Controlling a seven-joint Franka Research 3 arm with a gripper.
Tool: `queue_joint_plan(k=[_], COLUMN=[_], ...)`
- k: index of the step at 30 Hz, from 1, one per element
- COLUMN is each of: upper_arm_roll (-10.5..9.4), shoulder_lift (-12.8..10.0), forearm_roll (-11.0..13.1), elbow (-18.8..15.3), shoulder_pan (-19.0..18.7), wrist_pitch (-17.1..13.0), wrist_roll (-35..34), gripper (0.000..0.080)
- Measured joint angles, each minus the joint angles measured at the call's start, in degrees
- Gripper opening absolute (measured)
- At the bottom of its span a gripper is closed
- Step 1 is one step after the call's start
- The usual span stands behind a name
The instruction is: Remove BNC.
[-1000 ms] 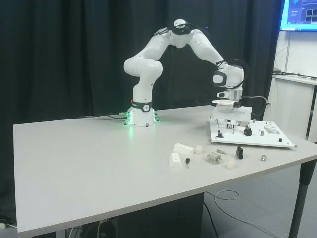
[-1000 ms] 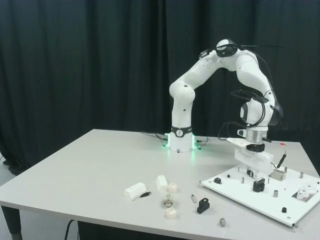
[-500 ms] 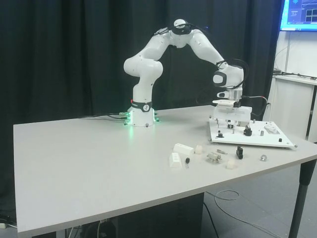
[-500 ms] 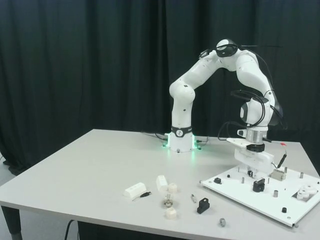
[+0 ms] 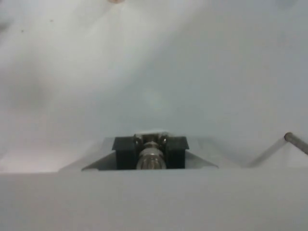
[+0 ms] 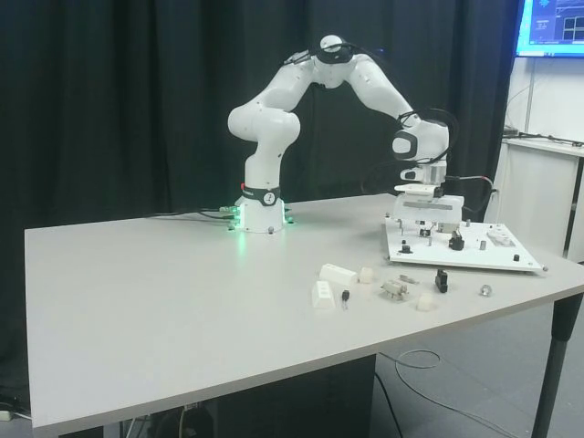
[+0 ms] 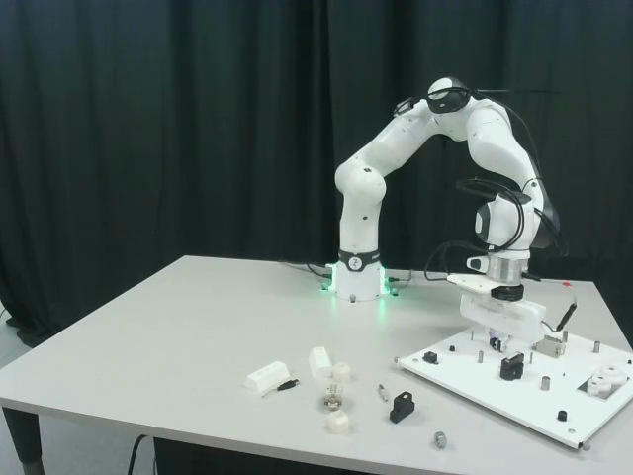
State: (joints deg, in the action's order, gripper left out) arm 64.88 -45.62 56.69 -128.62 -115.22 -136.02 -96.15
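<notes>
1. On the left part of the flat grey table (image 7: pixel 148 327), in the second room view, two small white rectangular blocks (image 7: pixel 267 377) lie near each other, with a few smaller loose parts (image 7: pixel 336 399) just beside them.
2. Further right, near the table's front edge, stands a small black plastic block (image 7: pixel 402 406), apart from the white ones.
3. Behind these, the white jointed robot arm (image 7: pixel 396 139) rises from its round base (image 7: pixel 358 282), which is ringed with green light, arches over and comes down to the right.
4. The white two-fingered gripper (image 7: pixel 495 343) hangs low over the near-left part of the flat white assembly board (image 7: pixel 514 396). Whether it is wide, narrow or gripping anything cannot be told from any view.
5. The wrist view shows the BNC, a short metal cylindrical connector (image 5: pixel 151 157), seated in a black holder (image 5: pixel 124 153) on the board, directly below the gripper.
6. To the right on the board stand a black fitting (image 7: pixel 511 368), a few short pegs (image 7: pixel 545 382) and a white round part (image 7: pixel 605 381) near the far right corner.
</notes>
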Motion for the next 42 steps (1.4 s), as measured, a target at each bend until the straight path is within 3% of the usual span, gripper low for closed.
queue_joint_plan(k=[9,25,42], upper_arm_roll=[-0.03,0.15,0.15], shoulder_lift=[0.0,0.12,0.32], forearm_roll=[0.09,1.41,2.52], elbow=[-0.03,-0.14,-0.14], shoulder_pan=[0.01,0.17,0.59], wrist_pitch=[0.0,0.42,0.93], wrist_roll=[7.85,27.64,39.65], gripper=[0.0127,0.0127,0.0126])
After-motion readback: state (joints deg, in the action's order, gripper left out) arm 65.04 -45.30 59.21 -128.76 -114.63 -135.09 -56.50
